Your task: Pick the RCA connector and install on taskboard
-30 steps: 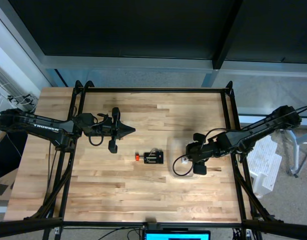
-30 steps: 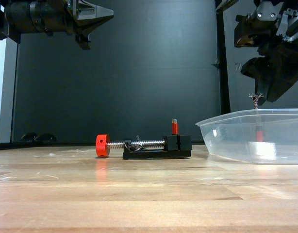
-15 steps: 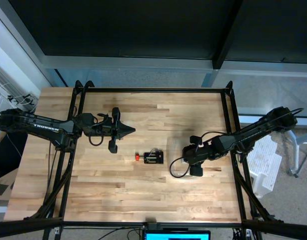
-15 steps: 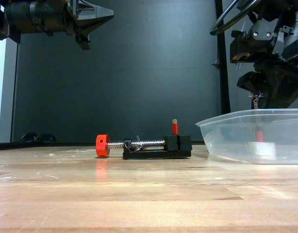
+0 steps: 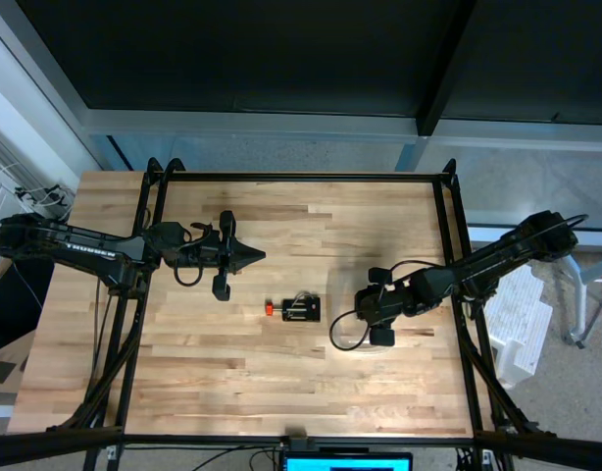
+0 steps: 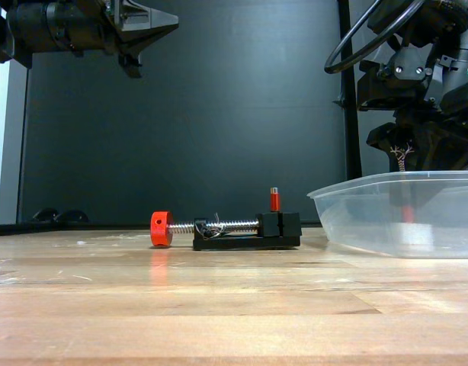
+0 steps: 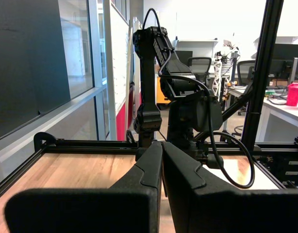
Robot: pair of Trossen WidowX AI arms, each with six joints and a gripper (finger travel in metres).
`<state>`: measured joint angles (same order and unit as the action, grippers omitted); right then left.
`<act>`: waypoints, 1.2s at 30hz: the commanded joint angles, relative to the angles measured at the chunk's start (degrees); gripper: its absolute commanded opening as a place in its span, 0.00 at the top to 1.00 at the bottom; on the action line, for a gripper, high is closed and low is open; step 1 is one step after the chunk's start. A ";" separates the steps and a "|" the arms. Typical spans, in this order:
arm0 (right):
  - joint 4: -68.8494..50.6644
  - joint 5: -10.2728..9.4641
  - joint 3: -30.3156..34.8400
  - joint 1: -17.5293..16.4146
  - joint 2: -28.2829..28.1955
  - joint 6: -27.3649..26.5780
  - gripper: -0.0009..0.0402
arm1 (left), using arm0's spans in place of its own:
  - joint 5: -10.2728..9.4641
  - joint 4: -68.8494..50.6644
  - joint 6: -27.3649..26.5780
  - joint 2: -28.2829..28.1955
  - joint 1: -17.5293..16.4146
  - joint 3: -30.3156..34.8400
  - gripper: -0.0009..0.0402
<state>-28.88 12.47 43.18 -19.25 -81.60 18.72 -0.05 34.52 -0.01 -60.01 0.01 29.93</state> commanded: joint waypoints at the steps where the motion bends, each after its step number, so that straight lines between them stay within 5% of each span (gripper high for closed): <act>1: 0.02 -0.02 0.02 -0.02 -0.66 -0.13 0.58 | 0.02 0.02 0.02 0.00 -0.02 0.02 0.98; 29: 3.04 -0.48 -1.38 -0.02 -1.44 0.04 0.58 | 0.02 0.02 0.00 0.00 0.00 0.02 0.98; 36: 2.97 -0.48 -1.38 -0.02 -1.44 0.00 0.68 | 0.02 0.02 0.02 0.00 0.00 0.02 0.98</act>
